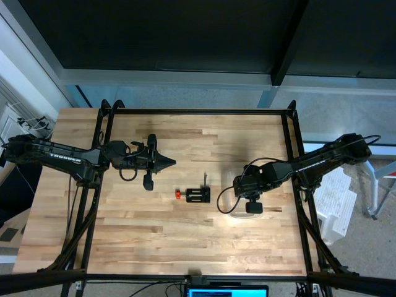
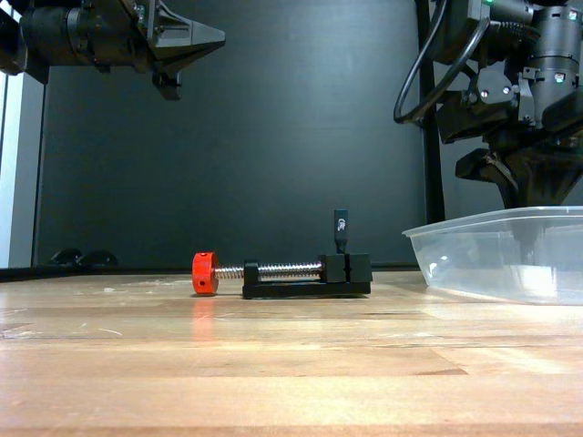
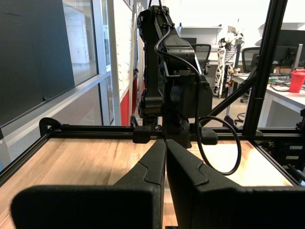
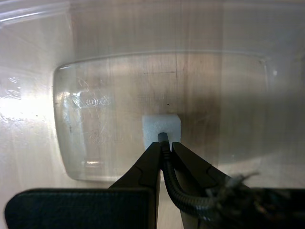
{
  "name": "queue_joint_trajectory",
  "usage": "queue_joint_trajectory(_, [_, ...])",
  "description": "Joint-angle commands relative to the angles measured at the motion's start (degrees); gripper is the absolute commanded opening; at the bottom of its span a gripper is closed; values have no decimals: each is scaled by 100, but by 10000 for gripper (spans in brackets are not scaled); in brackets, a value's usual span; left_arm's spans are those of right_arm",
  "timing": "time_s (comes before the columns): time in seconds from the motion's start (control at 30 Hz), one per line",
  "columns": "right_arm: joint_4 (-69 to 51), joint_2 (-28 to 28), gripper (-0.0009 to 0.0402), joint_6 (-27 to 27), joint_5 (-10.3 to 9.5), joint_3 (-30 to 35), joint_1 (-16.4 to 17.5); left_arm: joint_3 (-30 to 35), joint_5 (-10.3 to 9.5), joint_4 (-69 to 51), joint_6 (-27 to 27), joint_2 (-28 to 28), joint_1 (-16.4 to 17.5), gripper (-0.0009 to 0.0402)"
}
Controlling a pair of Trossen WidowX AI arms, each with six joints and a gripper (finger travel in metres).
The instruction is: Pick the USB-C connector and install on taskboard
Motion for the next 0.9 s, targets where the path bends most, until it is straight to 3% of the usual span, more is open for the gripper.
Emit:
queue_joint_trajectory(0.03, [-85, -81, 0, 7, -4, 52, 2, 0, 0, 2, 0, 0, 0, 0])
queue_joint_trajectory(0.9, [-1987, -280, 0, 72, -7, 1661, 0, 0, 0, 2, 0, 0, 0, 0])
